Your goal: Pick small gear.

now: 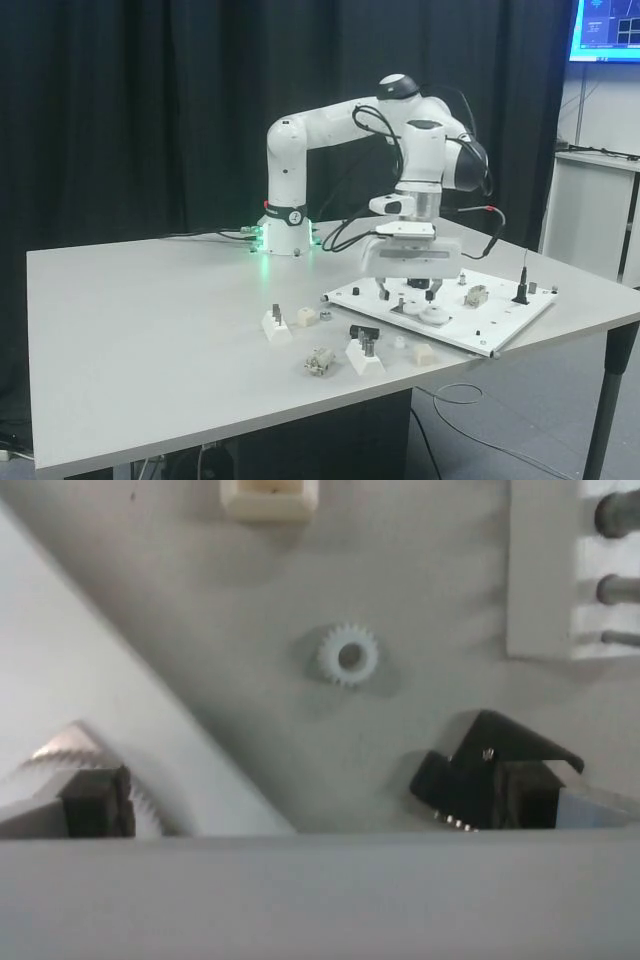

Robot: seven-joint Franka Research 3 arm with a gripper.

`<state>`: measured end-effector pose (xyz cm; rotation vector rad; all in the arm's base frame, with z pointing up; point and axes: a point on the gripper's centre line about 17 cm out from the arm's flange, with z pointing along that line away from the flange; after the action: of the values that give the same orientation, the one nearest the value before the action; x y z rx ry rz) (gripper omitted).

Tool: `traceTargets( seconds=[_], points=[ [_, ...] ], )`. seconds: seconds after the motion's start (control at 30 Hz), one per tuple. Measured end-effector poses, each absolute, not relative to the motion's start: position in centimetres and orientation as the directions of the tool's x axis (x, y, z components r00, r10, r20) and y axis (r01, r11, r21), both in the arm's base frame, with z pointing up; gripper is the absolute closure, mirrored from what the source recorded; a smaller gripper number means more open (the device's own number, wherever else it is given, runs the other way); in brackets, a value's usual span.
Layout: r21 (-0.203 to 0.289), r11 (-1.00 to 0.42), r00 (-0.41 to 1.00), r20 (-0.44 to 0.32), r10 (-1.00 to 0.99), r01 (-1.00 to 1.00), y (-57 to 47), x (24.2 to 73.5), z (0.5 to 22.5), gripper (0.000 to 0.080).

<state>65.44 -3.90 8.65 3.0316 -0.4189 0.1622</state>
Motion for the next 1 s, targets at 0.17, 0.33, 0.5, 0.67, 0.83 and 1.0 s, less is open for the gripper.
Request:
traceTargets(
  seconds=[0.17, 0.33, 0.5, 0.67, 0.83, 1.0],
  points=[
    [0.057, -0.957, 0.952, 0.132, -0.274, -0.284, -4.6, 66.1, 8.2, 0.0003],
    [0.060, -0.961, 0.956, 0.134, -0.259, -0.269, -5.4, 66.7, 7.7, 0.0003],
    [0.060, -0.972, 0.968, 0.127, -0.217, -0.226, -6.1, 67.2, 7.2, 0.0003],
    [0.056, -0.983, 0.979, 0.115, -0.169, -0.177, -6.6, 67.6, 6.6, 0.0003],
    [0.039, -0.987, 0.984, 0.091, -0.151, -0.155, -6.6, 67.7, 5.7, 0.0003],
    [0.025, -0.989, 0.987, 0.066, -0.147, -0.149, -6.4, 67.5, 4.9, 0.0003]
  ],
)
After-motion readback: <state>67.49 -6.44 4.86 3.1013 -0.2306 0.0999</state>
